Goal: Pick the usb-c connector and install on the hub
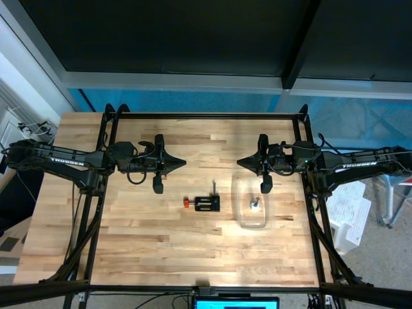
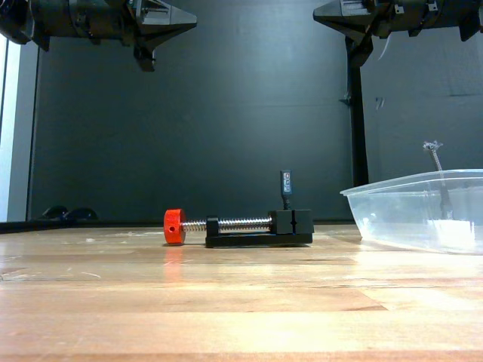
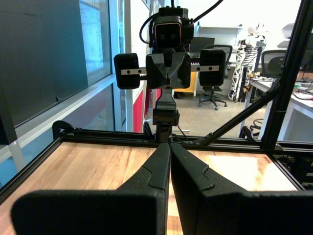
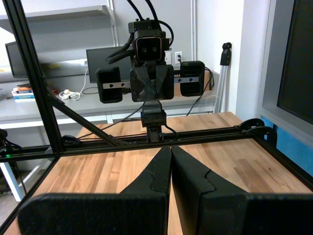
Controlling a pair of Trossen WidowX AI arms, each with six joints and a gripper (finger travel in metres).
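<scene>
The hub (image 1: 205, 203) is a small black block with an orange-red cap (image 2: 173, 226) at its left end and a thin dark pin (image 2: 285, 185) standing on it, near the table's middle. To its right, the usb-c connector (image 1: 257, 201) is a tiny dark-grey piece lying inside a clear tray (image 1: 243, 219), beside a pale whitish piece. My left gripper (image 1: 185, 162) hangs high over the table, behind and left of the hub, shut and empty. Facing it, my right gripper (image 1: 238, 163) is shut and empty too, high behind the tray.
The clear tray (image 2: 392, 215) stands right of the hub. A black frame (image 1: 206, 116) runs along the table's far edge and sides. A screen (image 1: 236, 302) sits at the near edge.
</scene>
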